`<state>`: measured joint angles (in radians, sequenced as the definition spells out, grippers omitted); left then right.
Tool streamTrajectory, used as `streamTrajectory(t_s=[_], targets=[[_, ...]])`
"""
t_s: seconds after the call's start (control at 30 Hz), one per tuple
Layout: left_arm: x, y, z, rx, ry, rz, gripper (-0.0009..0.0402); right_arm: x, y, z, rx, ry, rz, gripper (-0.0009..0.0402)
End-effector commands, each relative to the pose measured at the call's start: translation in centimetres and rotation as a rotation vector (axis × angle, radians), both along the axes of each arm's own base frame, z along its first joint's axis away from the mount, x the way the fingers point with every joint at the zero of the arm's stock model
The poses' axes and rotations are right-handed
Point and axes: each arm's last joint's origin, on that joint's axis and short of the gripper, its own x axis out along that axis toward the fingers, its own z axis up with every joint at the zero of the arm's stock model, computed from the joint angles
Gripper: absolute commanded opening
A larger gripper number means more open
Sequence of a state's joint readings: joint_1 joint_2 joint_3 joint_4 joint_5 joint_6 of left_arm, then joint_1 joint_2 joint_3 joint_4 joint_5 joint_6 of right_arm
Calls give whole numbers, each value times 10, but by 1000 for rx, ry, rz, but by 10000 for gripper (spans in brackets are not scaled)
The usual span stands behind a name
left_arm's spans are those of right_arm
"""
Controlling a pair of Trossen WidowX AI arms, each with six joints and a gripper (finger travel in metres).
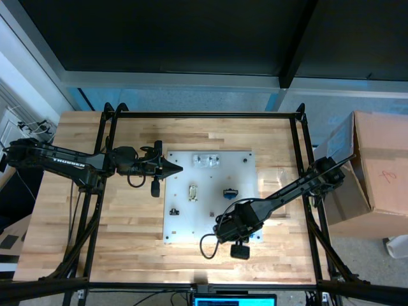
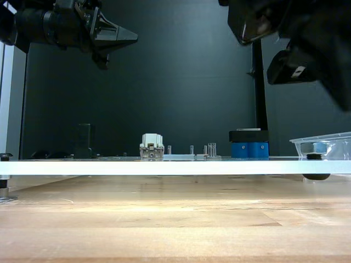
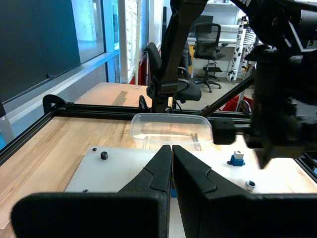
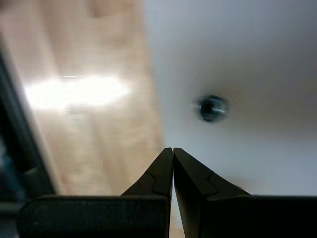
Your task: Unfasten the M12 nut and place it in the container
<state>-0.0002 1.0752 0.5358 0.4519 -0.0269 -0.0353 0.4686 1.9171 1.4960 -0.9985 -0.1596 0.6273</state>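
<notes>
The small silver nut (image 3: 250, 185) sits on its black stud (image 2: 314, 156) near the white board's (image 1: 191, 217) near right edge, and shows as a blurred dark ring (image 4: 213, 108) in the right wrist view. My right gripper (image 4: 173, 149) hangs above the board beside the nut, shut with nothing between its fingers. The right arm (image 1: 280, 191) hides the nut in the high view. The clear container (image 3: 171, 130) stands beyond the board's right side and looks empty. My left gripper (image 1: 175, 169) hovers high over the board's left edge, shut and holding nothing.
A blue block (image 3: 237, 158), a white connector (image 2: 152, 148) and a small black post (image 3: 104, 155) stand on the board. The black frame rails (image 1: 204, 115) ring the wooden table (image 1: 127, 223). A cardboard box (image 1: 376, 172) sits off the right side.
</notes>
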Motion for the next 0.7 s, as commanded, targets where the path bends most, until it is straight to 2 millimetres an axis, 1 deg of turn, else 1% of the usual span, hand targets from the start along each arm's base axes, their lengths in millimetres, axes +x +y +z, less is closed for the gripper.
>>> streamTrajectory(t_s=[0.03,0.13,0.33,0.53,0.57,0.67,0.7], targets=[[0,0,0,0,5,0,0,2,2,-4,8,-6,22,0],[0,0,0,0,0,0,0,3,2,-9,-9,-2,36,0],[0,0,0,0,1,0,0,5,3,-26,-27,8,54,0],[0,0,0,0,1,0,0,5,1,-29,-67,-10,52,0],[0,0,0,0,1,0,0,4,-1,-29,-109,-15,46,0],[0,0,0,0,1,0,0,1,-10,-22,-332,-45,-38,0],[0,0,0,0,1,0,0,0,-11,-18,-354,-52,-40,0]])
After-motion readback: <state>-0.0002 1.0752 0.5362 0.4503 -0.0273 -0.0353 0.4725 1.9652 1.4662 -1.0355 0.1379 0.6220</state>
